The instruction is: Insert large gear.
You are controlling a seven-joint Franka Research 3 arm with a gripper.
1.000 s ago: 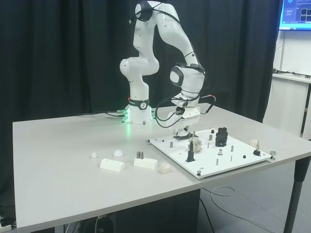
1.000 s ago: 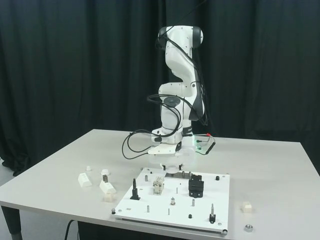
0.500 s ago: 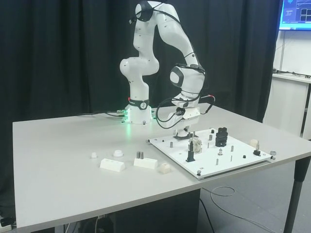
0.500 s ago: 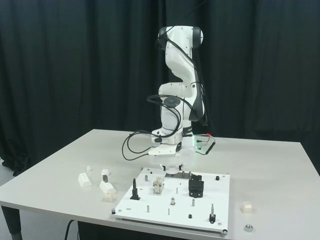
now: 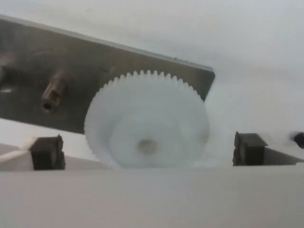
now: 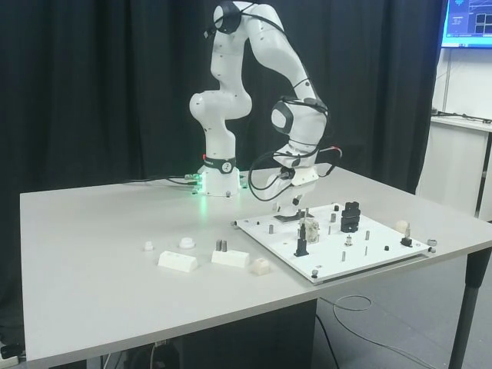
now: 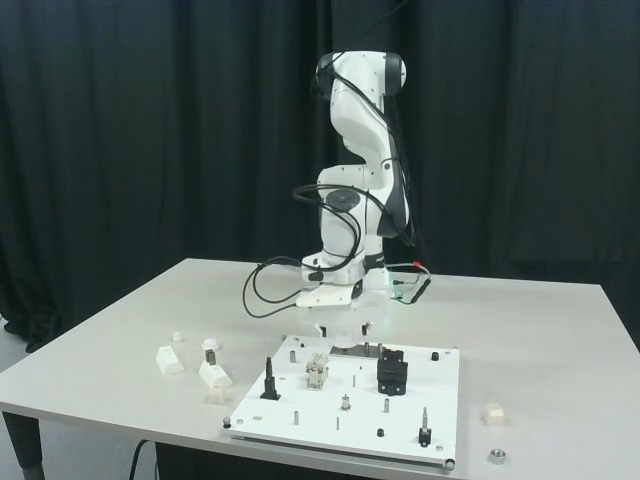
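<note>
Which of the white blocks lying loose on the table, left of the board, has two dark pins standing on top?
The block nearest the board, next to the small cube. The other long block beside it has a bare top.

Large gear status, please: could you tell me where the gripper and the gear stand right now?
Gripper open, clear of large gear. Gear flat on grey plate. Bare peg beside it; nothing in the way.

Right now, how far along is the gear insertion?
Done, it seems: the large gear sits flat on the grey plate, beside a bare peg. In hand: nothing; the tool is open, its fingers clear of the gear on both sides. Left: backing away; full seating cannot be confirmed.
</note>
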